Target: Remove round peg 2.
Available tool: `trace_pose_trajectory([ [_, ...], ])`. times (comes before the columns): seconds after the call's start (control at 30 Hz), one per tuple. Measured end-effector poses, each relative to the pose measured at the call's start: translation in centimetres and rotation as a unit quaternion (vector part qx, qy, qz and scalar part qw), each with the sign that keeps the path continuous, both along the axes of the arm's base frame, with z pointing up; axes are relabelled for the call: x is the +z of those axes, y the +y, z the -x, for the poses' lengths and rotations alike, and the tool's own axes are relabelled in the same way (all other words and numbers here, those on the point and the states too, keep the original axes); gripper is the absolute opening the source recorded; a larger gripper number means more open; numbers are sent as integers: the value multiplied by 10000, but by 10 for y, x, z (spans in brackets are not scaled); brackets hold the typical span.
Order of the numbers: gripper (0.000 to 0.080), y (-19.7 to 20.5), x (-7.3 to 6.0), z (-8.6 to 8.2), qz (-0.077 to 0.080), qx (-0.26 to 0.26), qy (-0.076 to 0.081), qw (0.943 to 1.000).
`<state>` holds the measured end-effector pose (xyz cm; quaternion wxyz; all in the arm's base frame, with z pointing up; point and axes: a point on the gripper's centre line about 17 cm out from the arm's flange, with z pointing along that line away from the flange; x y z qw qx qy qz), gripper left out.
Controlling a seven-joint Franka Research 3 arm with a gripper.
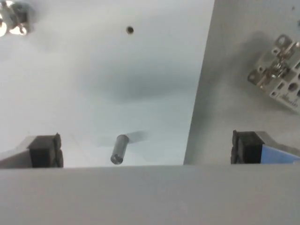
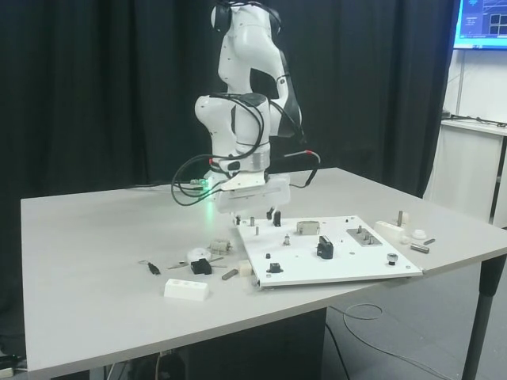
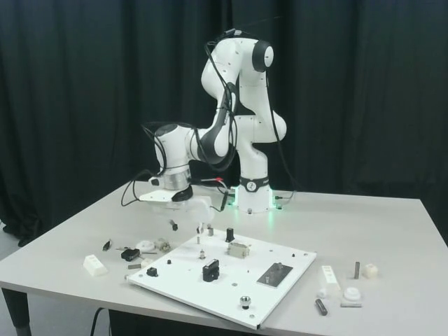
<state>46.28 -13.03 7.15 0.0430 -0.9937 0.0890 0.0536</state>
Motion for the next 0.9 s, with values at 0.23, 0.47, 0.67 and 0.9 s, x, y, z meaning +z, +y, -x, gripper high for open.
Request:
trace_pose_trajectory([
  [0.23, 800, 3, -14, 9, 102, -71, -70, 9999],
  [0.47, 800, 8, -24, 16, 177, -88, -122, 9997],
  [0.67, 800, 12, -29, 20, 209, -77, -139, 9997],
  [0.9, 800, 16, -32, 23, 224, -80, -143, 9996],
])
